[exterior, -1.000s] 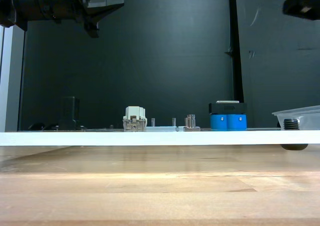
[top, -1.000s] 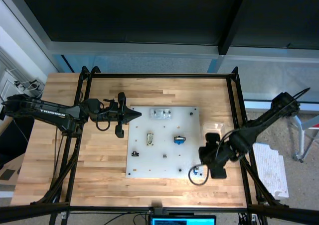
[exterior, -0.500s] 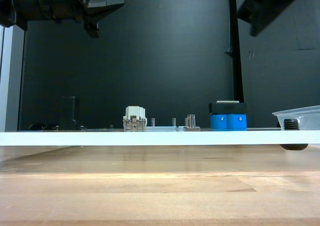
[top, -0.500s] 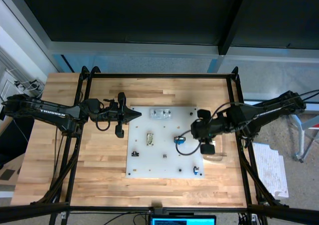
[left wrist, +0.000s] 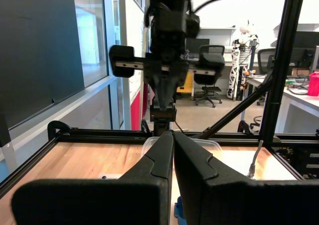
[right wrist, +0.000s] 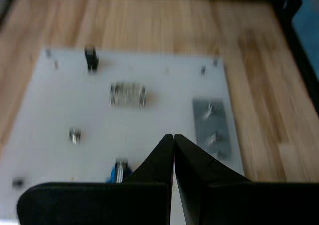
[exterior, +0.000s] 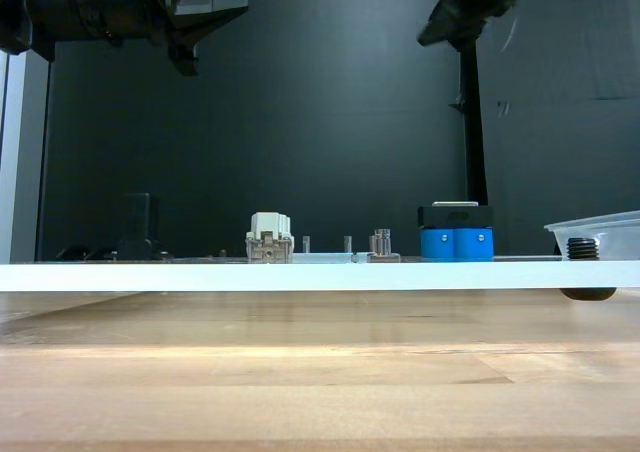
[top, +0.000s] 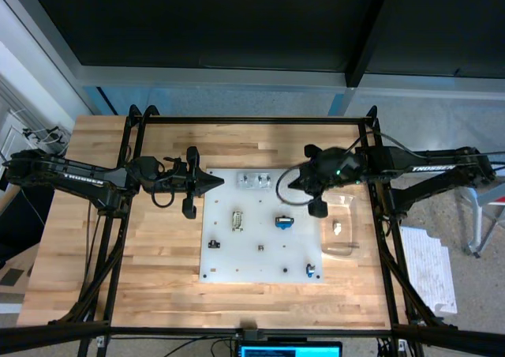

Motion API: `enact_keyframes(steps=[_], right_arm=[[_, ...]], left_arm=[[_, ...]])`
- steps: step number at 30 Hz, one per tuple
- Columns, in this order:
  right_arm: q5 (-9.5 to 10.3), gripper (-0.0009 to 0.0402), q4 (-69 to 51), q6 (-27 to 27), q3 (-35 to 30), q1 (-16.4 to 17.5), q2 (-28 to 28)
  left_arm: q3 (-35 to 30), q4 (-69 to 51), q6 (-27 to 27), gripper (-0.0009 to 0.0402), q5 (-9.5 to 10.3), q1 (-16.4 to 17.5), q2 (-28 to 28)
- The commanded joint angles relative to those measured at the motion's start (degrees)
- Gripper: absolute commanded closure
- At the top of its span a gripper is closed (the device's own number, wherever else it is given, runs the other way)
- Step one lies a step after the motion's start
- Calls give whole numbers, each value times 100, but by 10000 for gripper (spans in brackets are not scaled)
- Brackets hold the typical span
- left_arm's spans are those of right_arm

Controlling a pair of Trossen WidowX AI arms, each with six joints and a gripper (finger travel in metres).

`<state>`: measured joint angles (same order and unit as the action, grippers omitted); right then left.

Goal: Pick the RJ45 connector and install on taskboard

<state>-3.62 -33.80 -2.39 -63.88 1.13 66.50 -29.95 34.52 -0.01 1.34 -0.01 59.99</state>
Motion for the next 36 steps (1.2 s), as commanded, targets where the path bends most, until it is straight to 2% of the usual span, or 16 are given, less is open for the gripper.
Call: enact_keyframes(steps=[1,7,13,18,21,29,36], right_arm=[[334,393,907,-4,450,-271,-236],[396,393,2708,190,1290,-352,-450],[785,393,4306,348,1899,-358,-437],[697,393,5193,605,2208,-400,-437],[269,393,5515,682,2363,-393,-437],[343,393,5751,492,2402,-125,-437],[354,393,5862,492,2487,-120,-437]], left_arm=[[0,0,0,393,-2,0,0],[0,0,0,393,-2,0,0],[0,0,0,393,-2,0,0],[0,0,0,393,-2,2,0],[0,0,0,393,-2,2,2],[0,0,0,393,-2,0,0],[0,0,0,393,-2,2,2]])
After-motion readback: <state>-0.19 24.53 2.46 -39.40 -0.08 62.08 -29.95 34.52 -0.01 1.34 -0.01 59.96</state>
